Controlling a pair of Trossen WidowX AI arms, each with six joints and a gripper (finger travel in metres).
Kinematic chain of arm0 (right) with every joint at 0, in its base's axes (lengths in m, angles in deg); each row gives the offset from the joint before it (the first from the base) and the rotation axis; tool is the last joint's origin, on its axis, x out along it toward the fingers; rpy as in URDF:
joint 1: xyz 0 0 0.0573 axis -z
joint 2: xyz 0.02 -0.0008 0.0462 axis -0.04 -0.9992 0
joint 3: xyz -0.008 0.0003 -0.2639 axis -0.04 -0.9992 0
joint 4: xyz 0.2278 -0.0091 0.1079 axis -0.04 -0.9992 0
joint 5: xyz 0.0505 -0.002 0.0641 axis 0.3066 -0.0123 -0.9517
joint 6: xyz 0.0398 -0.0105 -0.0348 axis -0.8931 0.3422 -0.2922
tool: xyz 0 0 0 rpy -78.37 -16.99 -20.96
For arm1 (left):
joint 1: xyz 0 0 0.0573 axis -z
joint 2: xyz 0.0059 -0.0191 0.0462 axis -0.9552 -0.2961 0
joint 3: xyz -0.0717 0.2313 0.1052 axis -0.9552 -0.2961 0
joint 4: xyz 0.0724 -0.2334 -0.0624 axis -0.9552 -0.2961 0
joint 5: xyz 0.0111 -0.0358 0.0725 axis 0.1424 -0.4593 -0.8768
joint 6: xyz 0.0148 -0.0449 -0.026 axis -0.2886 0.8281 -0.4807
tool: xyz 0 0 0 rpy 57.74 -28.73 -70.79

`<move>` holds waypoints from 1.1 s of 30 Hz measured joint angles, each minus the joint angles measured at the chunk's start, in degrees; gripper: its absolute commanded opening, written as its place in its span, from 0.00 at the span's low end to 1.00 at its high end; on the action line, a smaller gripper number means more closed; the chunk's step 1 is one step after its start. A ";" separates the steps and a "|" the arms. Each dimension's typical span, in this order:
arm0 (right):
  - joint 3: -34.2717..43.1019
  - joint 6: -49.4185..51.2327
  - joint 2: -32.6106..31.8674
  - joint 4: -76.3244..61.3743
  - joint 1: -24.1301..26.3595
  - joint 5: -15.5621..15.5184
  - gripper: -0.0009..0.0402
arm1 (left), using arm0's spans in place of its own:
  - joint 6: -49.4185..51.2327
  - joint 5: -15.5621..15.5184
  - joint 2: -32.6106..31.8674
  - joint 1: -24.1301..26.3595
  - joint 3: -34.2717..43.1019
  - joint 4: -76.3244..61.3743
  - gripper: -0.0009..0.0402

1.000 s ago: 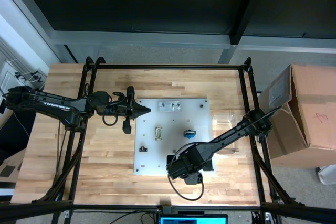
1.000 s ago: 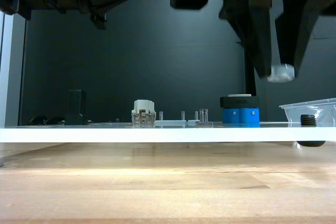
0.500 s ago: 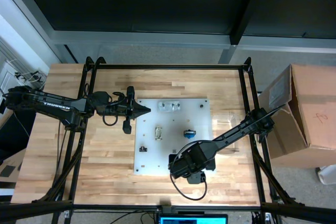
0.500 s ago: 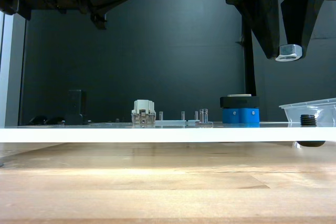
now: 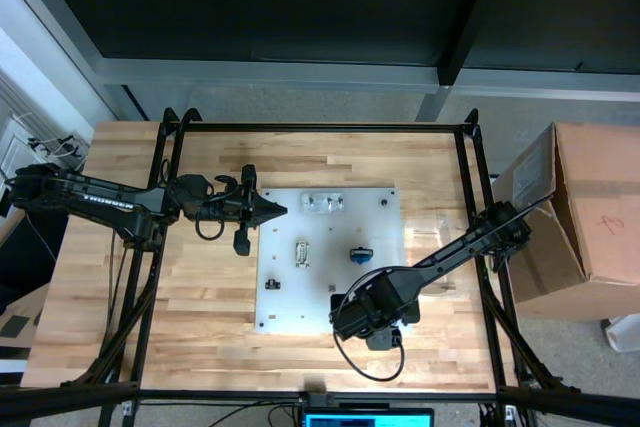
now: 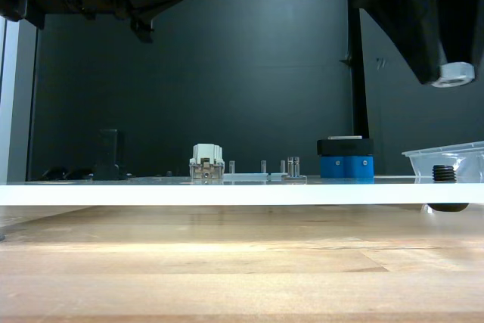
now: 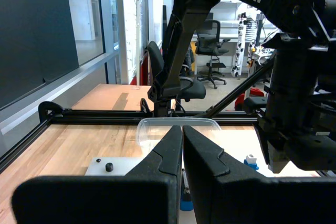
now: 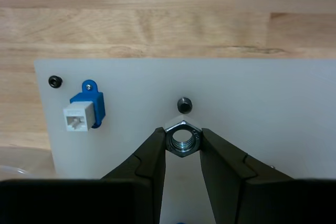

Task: Pick the M12 nut and place it on its threads and fasten

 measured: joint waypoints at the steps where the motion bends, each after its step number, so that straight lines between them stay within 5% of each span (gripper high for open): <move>1: 0.00 0.02 0.09 0.09 0.00 0.00 0.02 | 0.00 -0.02 0.00 -0.02 0.00 0.00 0.02; 33: -12.63 -1.90 -0.07 15.34 0.85 -0.02 0.02 | -0.02 -0.02 -0.02 0.00 0.00 0.00 0.02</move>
